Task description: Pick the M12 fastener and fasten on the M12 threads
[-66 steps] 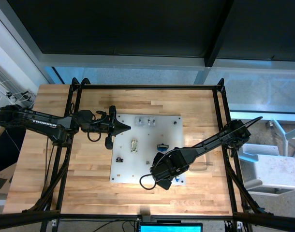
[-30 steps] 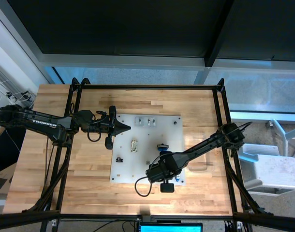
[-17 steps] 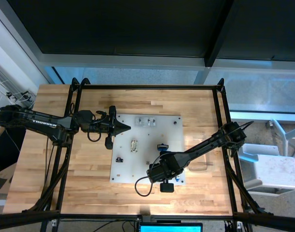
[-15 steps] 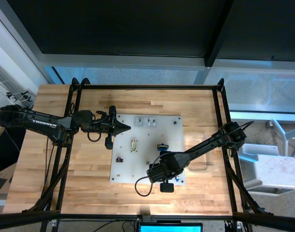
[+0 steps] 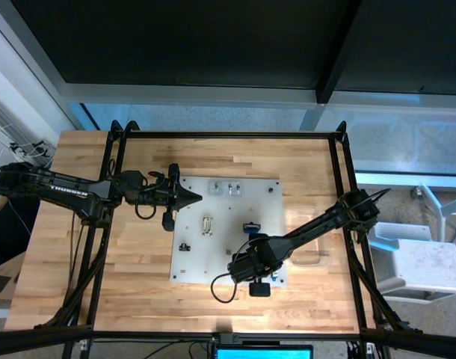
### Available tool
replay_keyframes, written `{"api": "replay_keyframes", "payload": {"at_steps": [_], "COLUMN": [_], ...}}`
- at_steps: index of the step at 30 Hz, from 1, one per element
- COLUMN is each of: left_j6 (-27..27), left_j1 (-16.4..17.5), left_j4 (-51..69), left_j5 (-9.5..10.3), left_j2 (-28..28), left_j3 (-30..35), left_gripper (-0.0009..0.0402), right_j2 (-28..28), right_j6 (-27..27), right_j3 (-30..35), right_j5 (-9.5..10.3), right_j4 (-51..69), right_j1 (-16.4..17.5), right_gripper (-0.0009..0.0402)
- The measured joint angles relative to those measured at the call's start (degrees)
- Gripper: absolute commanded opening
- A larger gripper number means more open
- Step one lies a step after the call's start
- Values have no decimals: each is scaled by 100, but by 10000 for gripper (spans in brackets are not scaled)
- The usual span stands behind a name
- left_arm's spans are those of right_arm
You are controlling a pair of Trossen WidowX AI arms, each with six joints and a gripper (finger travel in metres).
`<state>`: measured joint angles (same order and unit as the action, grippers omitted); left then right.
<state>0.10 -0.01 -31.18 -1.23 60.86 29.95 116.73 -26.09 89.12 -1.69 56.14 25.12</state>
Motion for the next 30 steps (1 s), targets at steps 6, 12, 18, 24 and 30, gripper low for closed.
{"api": "replay_keyframes", "payload": {"at_steps": [6,12,18,24,30], "left_j6": [2,2,2,0,0], "left_j1": [0,0,0,0,0], "left_j4": [2,2,2,0,0], "left_j5": [-2,0,-2,0,0], "left_j2": [0,0,0,0,0], "left_j3": [-2,-2,-2,0,0], "left_gripper": [0,0,0,0,0], "right_j2": [2,-109,-114,-105,-105], "right_j6": [-42,-63,-68,-74,118], "right_j3": [-15,-15,-15,-15,-11], "right_j5": [0,0,2,46,1167], "right_j4": [-39,-48,-70,-142,-190], "right_j1": [2,2,11,17,17], "right_gripper": [0,0,0,0,0]}}
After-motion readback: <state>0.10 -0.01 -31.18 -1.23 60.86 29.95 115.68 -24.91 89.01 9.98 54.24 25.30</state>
